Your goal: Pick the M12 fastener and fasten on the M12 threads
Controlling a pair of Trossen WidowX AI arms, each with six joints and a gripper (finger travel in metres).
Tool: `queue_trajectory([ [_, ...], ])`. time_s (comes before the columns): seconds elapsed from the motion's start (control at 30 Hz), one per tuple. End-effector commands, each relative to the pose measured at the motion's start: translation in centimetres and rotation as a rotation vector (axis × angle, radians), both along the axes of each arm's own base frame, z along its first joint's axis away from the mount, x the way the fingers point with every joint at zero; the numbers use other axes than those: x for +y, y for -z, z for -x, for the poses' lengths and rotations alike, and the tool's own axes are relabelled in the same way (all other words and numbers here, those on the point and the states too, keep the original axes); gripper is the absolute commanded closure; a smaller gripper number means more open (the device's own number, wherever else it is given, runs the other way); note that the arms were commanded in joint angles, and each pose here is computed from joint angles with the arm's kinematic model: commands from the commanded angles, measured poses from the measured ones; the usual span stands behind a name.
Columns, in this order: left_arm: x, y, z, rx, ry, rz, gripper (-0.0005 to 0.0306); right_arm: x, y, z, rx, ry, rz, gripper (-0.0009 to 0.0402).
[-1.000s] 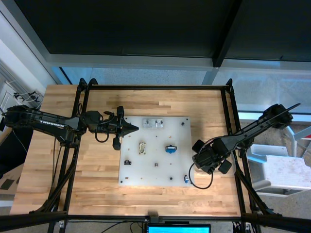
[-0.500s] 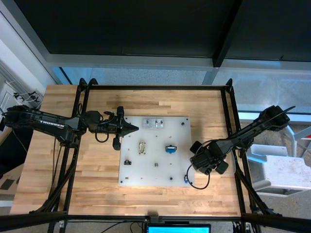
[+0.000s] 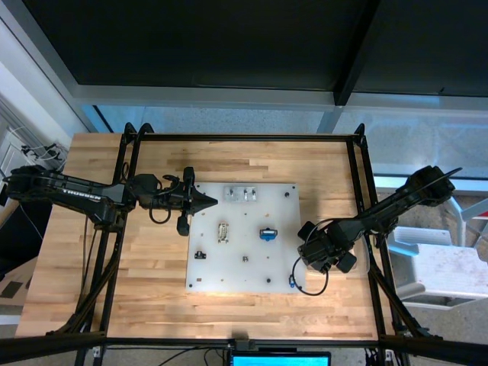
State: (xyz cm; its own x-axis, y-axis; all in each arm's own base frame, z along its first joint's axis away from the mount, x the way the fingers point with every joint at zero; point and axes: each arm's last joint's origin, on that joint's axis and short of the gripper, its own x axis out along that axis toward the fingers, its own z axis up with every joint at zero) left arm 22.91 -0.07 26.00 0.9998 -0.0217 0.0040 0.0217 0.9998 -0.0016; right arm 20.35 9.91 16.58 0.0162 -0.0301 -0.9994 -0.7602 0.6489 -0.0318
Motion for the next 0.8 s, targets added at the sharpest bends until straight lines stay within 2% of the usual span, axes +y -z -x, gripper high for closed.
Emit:
queue_trajectory([
  [0.03, 0.0, 0.0, 0.0, -0.001, 0.0, 0.0, 0.03, -0.1, 0.3, 0.1, 0.002, 0.004, 0.001, 0.0199],
  [0.6, 0.0, 0.0, 0.0, -0.001, 0.0, 0.0, 0.03, -0.5, 1.6, 0.5, -0.014, 0.013, -0.007, 0.0199],
  [0.8, 0.0, 0.0, 0.0, -0.001, 0.0, 0.0, 0.03, -0.4, 2.2, 0.3, 0.005, 0.013, 0.002, 0.0199],
])
